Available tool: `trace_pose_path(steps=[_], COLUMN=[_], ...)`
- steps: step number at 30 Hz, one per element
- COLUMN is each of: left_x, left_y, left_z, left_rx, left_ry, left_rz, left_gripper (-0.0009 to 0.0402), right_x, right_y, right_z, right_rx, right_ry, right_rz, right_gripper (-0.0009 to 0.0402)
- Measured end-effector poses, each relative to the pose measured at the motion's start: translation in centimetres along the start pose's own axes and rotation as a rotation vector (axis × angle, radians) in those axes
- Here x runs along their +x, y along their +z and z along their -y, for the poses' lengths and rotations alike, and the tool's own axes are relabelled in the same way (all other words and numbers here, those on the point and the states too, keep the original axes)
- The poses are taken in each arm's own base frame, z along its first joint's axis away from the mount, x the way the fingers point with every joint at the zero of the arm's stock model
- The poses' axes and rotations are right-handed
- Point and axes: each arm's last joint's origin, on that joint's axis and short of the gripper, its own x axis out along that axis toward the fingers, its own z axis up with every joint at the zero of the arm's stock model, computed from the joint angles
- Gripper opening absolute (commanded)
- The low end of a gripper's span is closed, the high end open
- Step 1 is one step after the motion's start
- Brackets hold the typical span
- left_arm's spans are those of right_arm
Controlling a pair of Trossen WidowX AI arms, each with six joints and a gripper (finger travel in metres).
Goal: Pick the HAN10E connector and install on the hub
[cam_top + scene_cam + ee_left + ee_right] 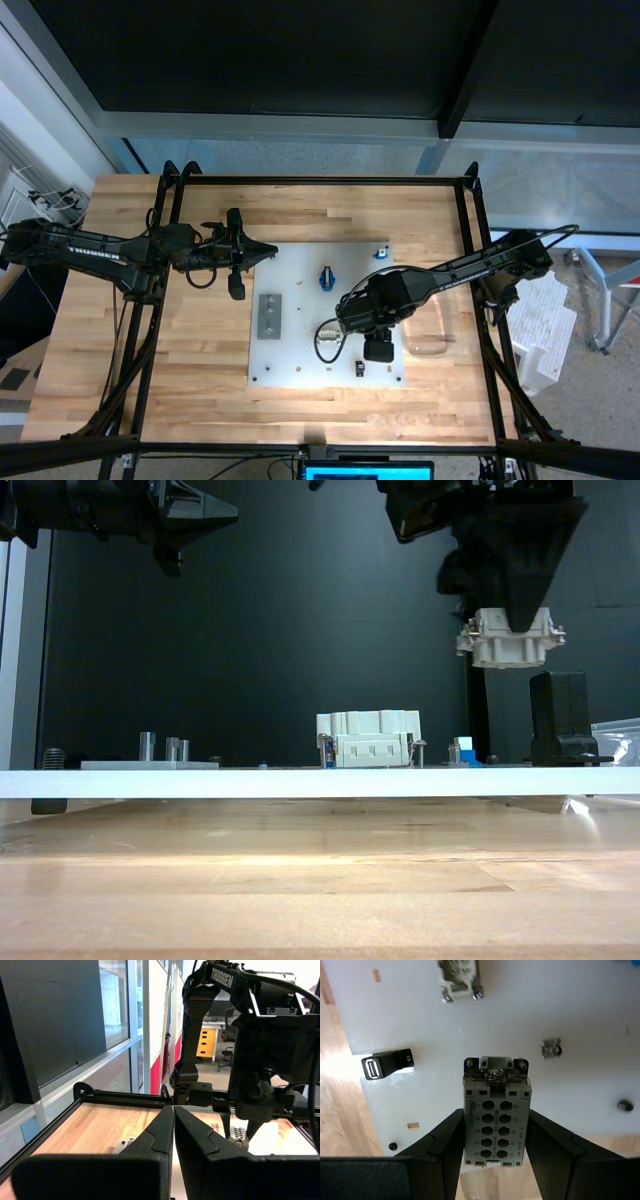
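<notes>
Status: pick done, install not yet done.

Nearest, the flat white task board carries a small black USB part, untouched.

Above the board, the right gripper is clamped on the HAN10E connector, a grey-green rectangular block with two columns of round pin holes. One black finger presses each long side, and the screw end points away from the wrist. In the low view the connector hangs in the air, clear of the board, with nothing touching it below.

The hub, a beige-grey rectangular socket with ears at its ends, stands on the board lower than the connector and apart from it. Nothing is mated to it. In the right wrist view it lies ahead of the held block.

Judgement: remaining work is to carry the connector over the hub, align it and press it down.

Right arm: reaches inward from the right edge, wrist pitched down over the board.

Farthest, the left gripper hovers high beyond the board's far left corner, fingers closed together and empty. It looks parked.
</notes>
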Motion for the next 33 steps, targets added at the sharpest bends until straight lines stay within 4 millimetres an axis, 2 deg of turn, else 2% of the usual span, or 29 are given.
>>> trace_pose_path(steps=[10,19,33], left_x=[0.0,0.0,0.0], left_y=[0.0,0.0,0.0], left_z=[0.0,0.0,0.0], left_rx=[0.000,0.000,0.000], left_ry=[0.000,0.000,0.000], left_rz=[0.000,-0.001,0.000], left_gripper=[0.0001,0.0001,0.0001], right_x=[0.9,1.8,2.7], right_y=[3.6,6.6,8.7], right_z=[0.0,-0.7,-1.4], right_rx=[-0.053,-0.088,-0.110], right_ry=[0.001,-0.001,-0.003], right_rz=[0.015,0.009,0.001], right_gripper=[0.0051,0.0051,0.0051])
